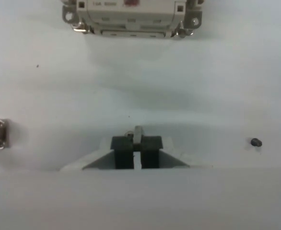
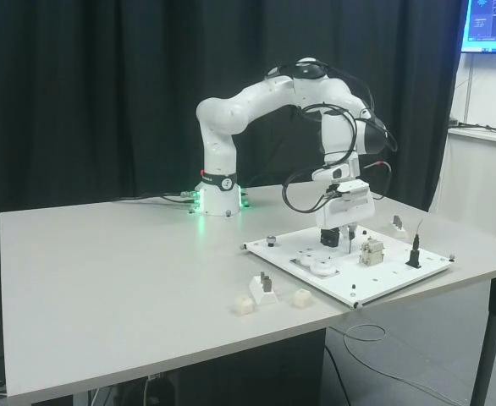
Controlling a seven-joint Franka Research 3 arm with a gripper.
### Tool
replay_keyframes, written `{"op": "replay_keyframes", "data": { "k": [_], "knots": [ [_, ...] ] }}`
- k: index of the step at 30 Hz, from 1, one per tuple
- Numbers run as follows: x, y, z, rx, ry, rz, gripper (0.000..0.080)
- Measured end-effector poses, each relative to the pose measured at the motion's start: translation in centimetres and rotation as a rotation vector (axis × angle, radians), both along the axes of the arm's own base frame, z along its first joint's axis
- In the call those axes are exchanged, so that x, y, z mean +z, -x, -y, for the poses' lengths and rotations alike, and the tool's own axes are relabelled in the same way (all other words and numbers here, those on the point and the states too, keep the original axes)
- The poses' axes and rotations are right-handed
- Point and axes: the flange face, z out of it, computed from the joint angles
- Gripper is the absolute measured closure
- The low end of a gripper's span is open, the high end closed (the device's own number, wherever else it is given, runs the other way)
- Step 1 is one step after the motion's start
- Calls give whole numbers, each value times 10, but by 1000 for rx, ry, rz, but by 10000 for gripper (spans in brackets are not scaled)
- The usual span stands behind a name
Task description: Insert square peg 1.
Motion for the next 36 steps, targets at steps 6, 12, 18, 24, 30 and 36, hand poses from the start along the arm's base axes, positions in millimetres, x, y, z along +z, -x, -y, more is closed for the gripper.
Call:
{"op": "replay_keyframes", "data": {
  "k": [6,12,18,24,30,36],
  "knots": [
    [0,2,0,-1,-6,-3,774],
    [0,3,0,-1,-4,-5,774],
    [0,4,0,0,-2,-8,774],
    [1,4,-1,-9,-7,-13,774],
    [4,6,-3,-9,-8,-17,774],
    [7,7,-5,-11,-3,-19,774]
  ]
}}
